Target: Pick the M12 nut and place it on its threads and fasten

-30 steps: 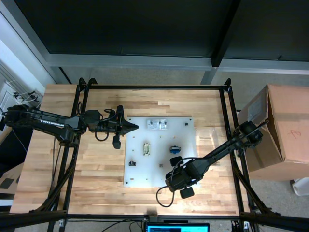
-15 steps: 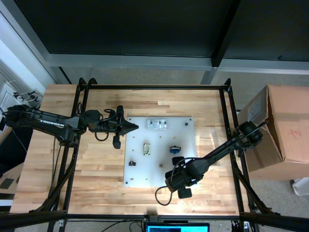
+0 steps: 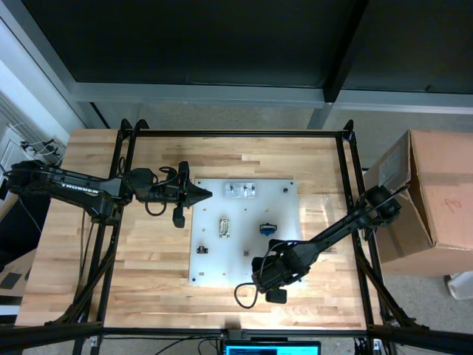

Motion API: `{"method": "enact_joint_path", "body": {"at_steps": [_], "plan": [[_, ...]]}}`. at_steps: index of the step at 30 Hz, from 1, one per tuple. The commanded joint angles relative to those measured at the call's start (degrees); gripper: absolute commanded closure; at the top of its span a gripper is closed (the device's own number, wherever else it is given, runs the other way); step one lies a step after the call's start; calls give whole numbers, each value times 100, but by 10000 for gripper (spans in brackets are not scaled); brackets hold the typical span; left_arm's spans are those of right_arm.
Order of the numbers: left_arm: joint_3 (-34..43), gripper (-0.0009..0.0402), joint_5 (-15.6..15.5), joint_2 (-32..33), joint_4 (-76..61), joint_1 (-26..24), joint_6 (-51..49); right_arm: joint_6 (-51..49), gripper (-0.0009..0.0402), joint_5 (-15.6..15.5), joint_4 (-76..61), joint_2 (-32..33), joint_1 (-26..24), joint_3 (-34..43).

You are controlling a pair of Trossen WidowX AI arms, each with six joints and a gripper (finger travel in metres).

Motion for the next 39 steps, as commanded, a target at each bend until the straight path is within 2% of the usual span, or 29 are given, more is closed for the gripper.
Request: {"method": "enact_joint_path", "body": {"at_steps": [1,15,27,35,39], "plan": [[0,393,0,2,0,0,2,535,387,35,-68,-7,-33,2],[0,393,0,2,2,0,2,3823,383,-68,-59,17,-81,2],[0,393,0,2,0,2,0,4876,385,-105,-70,17,-81,2],[0,393,0,2,2,0,0,4710,381,-120,-151,17,-81,2],[0,393,0,2,0,2,0,4686,353,-149,-153,17,-81,11]]}}
